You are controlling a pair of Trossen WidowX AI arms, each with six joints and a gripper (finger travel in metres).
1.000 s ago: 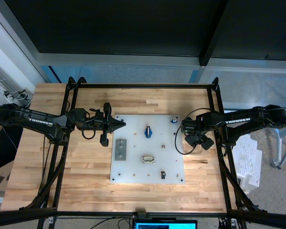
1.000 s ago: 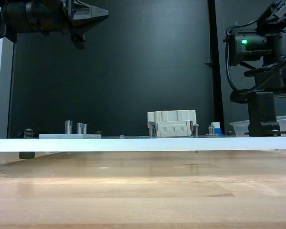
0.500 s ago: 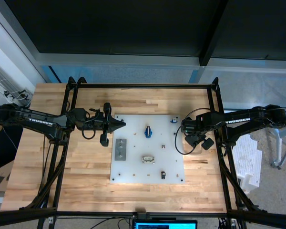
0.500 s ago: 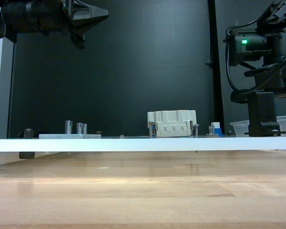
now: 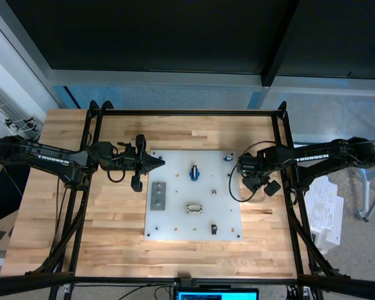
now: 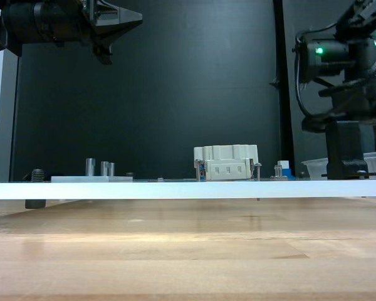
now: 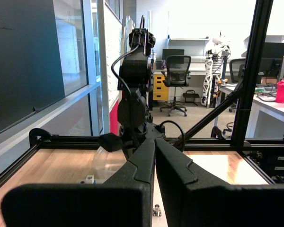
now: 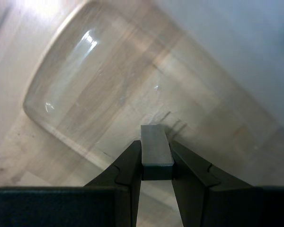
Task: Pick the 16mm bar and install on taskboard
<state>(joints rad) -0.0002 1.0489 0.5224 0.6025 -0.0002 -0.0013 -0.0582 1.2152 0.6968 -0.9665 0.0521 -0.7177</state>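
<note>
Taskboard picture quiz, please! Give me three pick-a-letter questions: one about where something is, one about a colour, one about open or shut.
1. Where is the right gripper?
A) above the clear tray
B) above the blue part
C) on the floor

2. What colour is the taskboard?
A) red
B) white
C) green

3. How is the left gripper?
A) wide open
B) holding a screw
C) shut and empty

Answers:
1 A: its wrist view shows the tray beneath the bar it grips.
2 B: seen from above, the plate is white.
3 C: its wrist view shows it closed on nothing.
</note>
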